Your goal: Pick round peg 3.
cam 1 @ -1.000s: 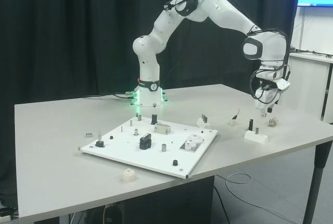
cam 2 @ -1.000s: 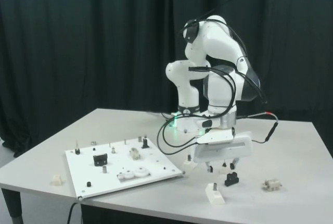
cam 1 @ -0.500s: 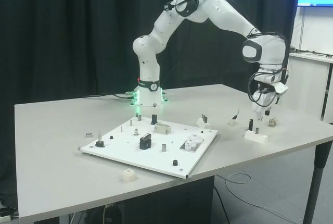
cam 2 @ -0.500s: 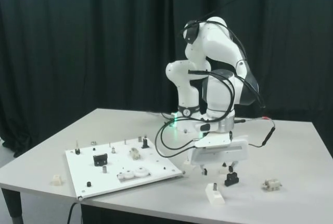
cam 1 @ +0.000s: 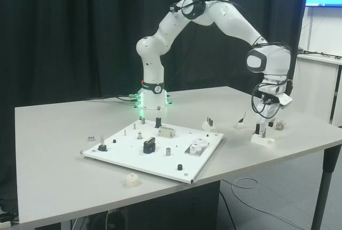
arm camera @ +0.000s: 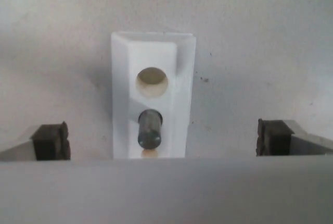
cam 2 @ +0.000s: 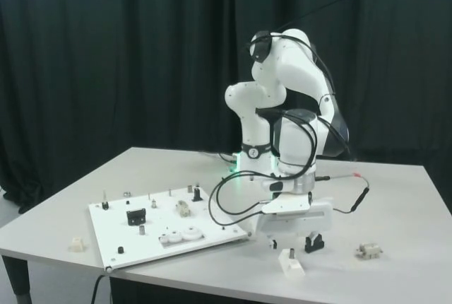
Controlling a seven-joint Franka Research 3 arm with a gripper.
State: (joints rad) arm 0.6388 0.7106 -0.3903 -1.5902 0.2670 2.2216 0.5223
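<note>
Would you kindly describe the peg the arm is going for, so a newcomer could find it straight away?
Start at the white arm's hand, low over the grey table beyond the white board. Right beneath it lies a small white block. The peg is the short grey cylinder upright in that block, beside an unfilled round hole.

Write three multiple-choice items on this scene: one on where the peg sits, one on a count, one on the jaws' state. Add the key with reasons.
1. Where is the round peg?
A. Standing in the white holder block
B. Lying on the white board
C. Held in the gripper

2. How many empty round holes does the block show beside the peg?
A. None
B. One
C. Three

3. How are the gripper's jaws?
A. Shut on the peg
B. Open, one on each side of the block
C. Shut on nothing

Key: 1 A, the peg stands upright in the block; 2 B, one bare hole; 3 B, the fingers stand wide apart.
</note>
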